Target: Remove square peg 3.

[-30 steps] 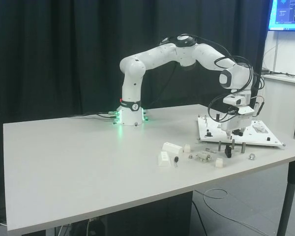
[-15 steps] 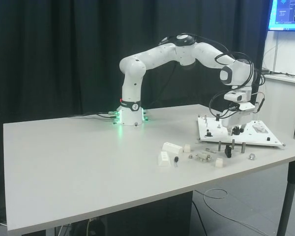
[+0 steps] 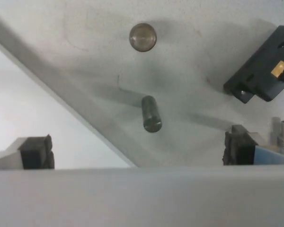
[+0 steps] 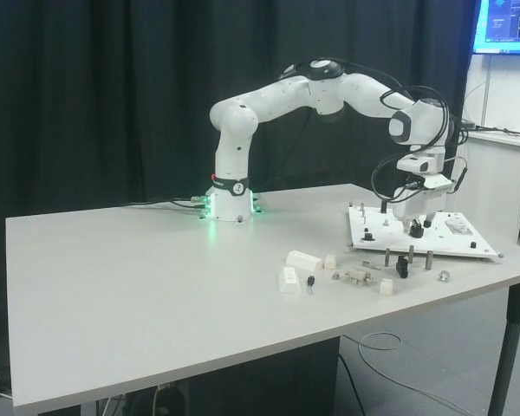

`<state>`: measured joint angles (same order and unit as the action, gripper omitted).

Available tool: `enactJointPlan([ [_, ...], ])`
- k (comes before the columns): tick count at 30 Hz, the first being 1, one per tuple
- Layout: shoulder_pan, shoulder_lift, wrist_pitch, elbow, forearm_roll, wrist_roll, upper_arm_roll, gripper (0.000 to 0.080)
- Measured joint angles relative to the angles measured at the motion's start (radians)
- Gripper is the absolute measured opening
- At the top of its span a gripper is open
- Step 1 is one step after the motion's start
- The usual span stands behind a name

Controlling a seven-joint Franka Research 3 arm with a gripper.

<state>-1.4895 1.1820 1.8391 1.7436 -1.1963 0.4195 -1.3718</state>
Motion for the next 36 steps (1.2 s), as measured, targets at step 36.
enactJointPlan([
  [36,-0.196,-0.009,-0.172,0.016,0.009,0.236,-0.039,0.08],
])
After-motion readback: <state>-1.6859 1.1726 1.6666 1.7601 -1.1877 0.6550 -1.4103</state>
